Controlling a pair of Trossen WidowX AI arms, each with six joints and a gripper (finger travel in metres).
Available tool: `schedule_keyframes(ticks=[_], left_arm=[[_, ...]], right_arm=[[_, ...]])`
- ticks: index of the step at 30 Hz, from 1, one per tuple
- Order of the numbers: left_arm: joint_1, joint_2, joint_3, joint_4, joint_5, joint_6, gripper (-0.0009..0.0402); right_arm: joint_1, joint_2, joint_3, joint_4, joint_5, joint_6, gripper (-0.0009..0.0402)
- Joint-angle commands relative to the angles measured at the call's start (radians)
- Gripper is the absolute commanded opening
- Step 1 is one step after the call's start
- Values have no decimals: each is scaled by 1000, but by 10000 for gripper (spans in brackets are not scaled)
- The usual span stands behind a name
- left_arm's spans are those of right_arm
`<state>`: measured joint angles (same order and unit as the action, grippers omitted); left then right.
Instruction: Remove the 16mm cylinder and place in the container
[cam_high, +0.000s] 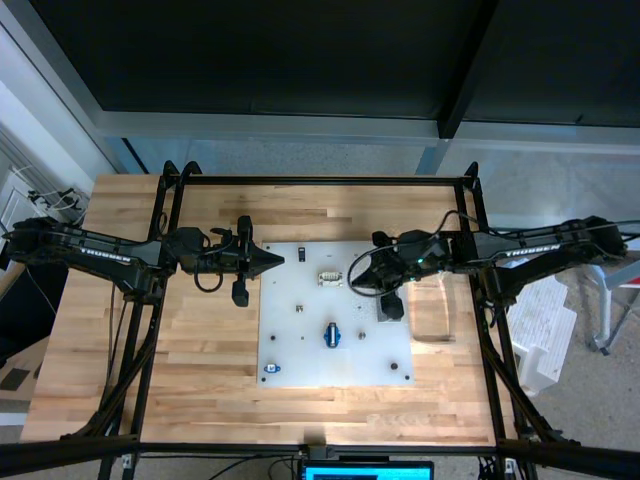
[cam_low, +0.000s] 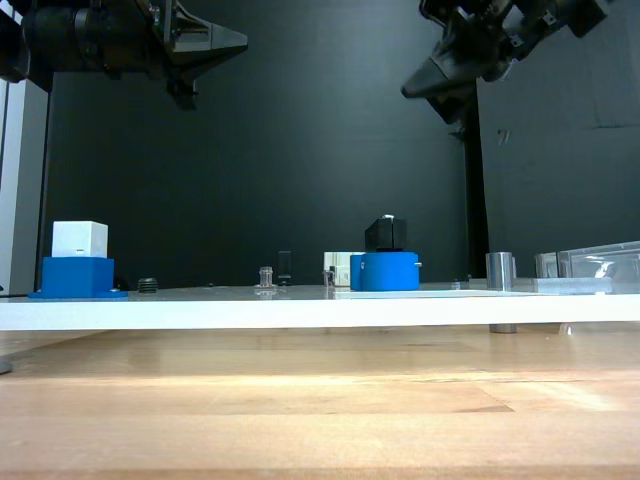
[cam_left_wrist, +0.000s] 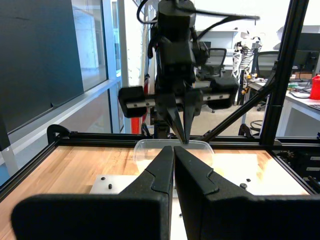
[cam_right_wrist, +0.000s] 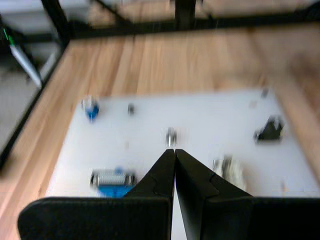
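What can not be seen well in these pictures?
Cylinder: seen in low view; too small in high view.
Container: cut by low view's edge; partly covered in left wrist view by shut left gripper, raised over board's left edge.
Parts on board: blurred in right wrist view, beyond shut right gripper, raised over board's right.

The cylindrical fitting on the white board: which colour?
Blue fitting, clearest in low view. Left gripper and right gripper hover above the white board.
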<state>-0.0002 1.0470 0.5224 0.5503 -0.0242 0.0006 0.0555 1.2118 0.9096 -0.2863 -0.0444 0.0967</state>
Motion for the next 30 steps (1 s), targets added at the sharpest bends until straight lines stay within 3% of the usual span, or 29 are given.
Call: schedule_keyframes(ticks=[1,16,23,30], left_arm=[[0,0,0,0,0,0,0],[0,0,0,0,0,0,0],[0,0,0,0,0,0,0],[0,0,0,0,0,0,0]], right_arm=[[24,60,74,-138,3,5,0],[140,344,385,-570,3,101,0],[167,446,495,-719,53,158,8],[191,498,542,-762,70,210,53]])
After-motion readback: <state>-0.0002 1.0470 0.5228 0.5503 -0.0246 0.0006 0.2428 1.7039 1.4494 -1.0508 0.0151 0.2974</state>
